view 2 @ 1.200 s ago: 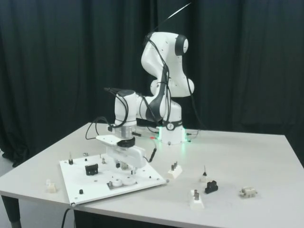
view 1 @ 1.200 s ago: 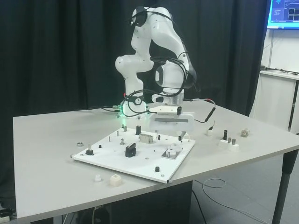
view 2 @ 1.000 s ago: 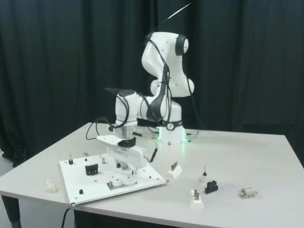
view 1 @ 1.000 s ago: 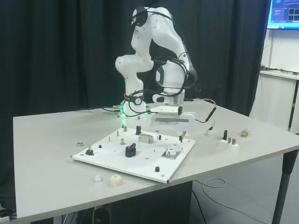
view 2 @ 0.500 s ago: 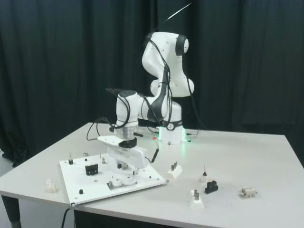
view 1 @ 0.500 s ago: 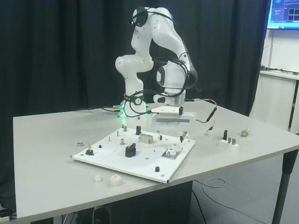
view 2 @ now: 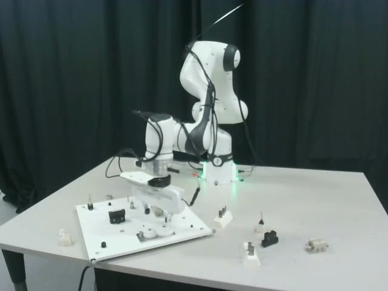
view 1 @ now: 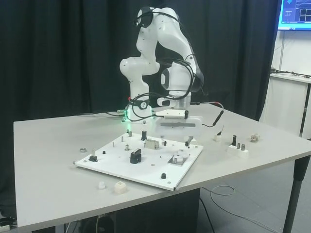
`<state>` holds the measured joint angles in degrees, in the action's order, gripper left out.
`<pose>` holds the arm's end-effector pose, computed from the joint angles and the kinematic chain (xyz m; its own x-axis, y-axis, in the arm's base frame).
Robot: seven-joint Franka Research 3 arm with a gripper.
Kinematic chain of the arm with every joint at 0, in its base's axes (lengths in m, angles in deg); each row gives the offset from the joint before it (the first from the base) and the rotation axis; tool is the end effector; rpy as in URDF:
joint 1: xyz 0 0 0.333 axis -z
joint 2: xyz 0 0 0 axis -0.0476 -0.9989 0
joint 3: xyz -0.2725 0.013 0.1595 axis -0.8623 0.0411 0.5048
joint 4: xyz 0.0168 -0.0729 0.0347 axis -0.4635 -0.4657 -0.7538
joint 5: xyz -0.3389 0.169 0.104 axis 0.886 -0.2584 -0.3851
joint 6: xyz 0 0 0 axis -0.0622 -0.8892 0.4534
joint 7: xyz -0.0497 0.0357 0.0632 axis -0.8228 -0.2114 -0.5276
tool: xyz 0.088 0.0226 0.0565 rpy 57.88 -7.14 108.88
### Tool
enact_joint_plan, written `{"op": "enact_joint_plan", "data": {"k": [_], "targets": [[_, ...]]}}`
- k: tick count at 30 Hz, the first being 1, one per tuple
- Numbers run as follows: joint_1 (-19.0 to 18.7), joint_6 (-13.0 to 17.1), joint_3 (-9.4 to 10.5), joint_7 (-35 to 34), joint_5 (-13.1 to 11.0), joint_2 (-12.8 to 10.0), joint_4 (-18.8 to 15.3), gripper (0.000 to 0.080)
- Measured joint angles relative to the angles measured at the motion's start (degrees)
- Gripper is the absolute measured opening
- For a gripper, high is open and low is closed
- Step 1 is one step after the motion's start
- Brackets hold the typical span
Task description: Pick small gear.
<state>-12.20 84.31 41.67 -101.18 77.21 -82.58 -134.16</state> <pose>0.5849 -0.0980 0.2476 0.4114 -0.9064 0.0959 -0.9084 -0.4163 -0.0377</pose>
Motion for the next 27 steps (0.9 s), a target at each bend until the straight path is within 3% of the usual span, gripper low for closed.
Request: {"op": "enact_joint_plan", "data": {"k": [12, 27], "targets": [[1.87, 0.81, -3.61, 12.25, 0.00, -0.01, 3.32, 0.0800], [8.28, 0.61, -3.80, 25.82, -0.03, -1.85, 10.19, 0.0800]]}}
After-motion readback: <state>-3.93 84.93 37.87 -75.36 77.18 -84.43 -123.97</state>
